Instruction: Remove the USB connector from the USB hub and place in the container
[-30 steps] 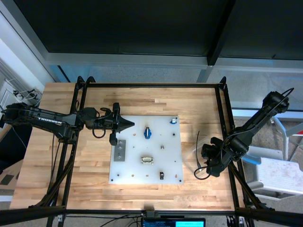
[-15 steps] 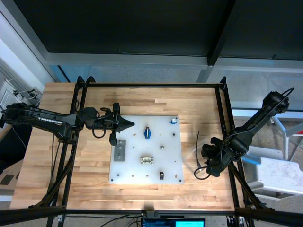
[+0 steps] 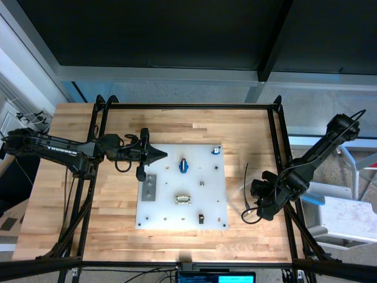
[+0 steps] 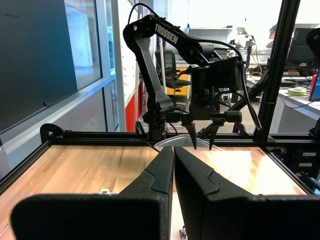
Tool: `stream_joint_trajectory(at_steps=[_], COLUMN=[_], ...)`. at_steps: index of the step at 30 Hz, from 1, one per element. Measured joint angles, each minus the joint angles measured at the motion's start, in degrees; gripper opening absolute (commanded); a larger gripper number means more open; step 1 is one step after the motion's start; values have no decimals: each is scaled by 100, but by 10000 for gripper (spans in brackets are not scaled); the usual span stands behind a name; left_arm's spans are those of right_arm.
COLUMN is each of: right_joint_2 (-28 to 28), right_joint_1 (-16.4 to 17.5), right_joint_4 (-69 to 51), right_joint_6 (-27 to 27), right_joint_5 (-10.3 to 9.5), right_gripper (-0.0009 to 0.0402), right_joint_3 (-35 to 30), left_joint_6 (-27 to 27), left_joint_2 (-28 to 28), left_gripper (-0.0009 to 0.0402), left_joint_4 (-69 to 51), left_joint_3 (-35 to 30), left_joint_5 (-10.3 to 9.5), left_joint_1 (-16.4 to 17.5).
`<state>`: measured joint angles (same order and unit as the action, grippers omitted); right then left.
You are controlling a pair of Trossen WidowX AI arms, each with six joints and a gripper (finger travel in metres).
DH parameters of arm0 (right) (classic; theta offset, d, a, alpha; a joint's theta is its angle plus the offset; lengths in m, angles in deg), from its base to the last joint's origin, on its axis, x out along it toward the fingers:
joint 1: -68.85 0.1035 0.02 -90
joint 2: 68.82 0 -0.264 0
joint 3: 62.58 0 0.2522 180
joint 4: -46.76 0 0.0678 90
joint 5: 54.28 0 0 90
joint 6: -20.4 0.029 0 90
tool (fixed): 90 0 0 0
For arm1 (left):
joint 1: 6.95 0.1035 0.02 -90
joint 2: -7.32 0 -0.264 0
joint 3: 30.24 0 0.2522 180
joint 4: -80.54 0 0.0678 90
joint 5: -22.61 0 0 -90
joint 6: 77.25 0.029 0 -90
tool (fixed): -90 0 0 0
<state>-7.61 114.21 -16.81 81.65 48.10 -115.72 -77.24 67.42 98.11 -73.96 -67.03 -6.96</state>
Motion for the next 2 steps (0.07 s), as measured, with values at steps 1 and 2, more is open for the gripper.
stream_joint_trajectory(at_steps=[1, 2], right_joint_2=[2, 0], right_joint_1=[0, 0], right_joint_4=[0, 0], right_joint_6=[0, 0], right_joint_5=[0, 0], right_gripper=[165, 165], right_joint_3=[0, 0], left_joint_6=[0, -2], left_joint_2=[0, 0], left_gripper=[1, 1], left_joint_4=[2, 0], left_joint_3=[0, 2], left_joint_5=[0, 0], left_joint_1=[0, 0])
